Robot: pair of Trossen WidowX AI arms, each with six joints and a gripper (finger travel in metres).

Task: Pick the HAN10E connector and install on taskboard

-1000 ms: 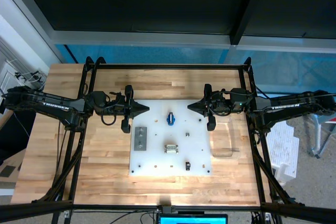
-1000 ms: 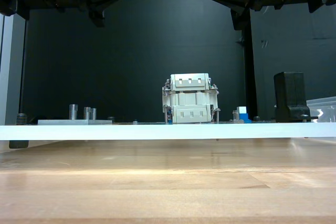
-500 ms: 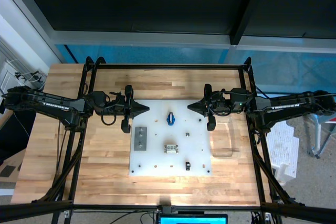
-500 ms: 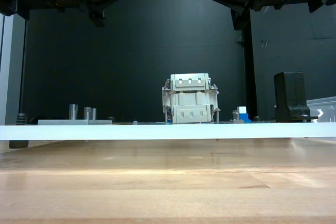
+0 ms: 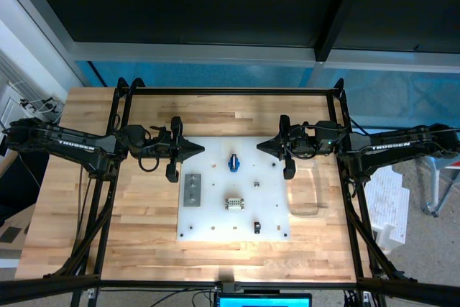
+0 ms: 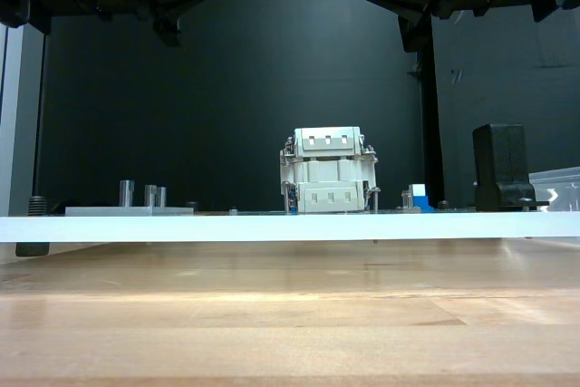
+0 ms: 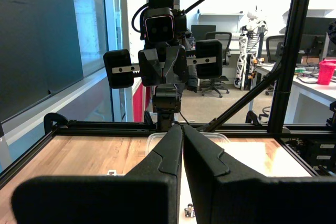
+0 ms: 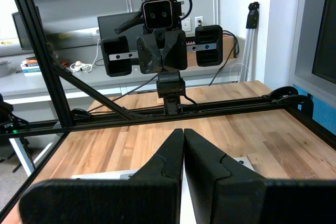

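The left gripper (image 5: 200, 149), black with tapered tips, hangs high above the far left corner of the flat white square plastic taskboard (image 5: 215, 222), pointing inward. Its fingers (image 7: 165, 156) are pressed flat against each other and hold nothing. The right gripper (image 5: 260, 145) mirrors it above the taskboard's far right corner, aimed back toward the left arm. Its fingers (image 8: 169, 161) are likewise closed together and empty.

The small pale grey-beige HAN10E connector (image 5: 233, 204) sits on the taskboard a little nearer than its middle, well below both grippers. In the low view it stands upright on the plate as a stacked block with metallic clips at its sides (image 6: 328, 174). It appears seated in place, though the joint at its base is too small to judge.

The long grey metal block with three holes (image 5: 192, 189) lies on the taskboard's left side. The small blue upright part (image 5: 233, 162) stands toward the far edge, and a small black fitting (image 5: 258, 228) stands near the near edge. A clear plastic tray (image 5: 309, 193) rests just off the taskboard's right edge on the wooden table (image 5: 136, 235).
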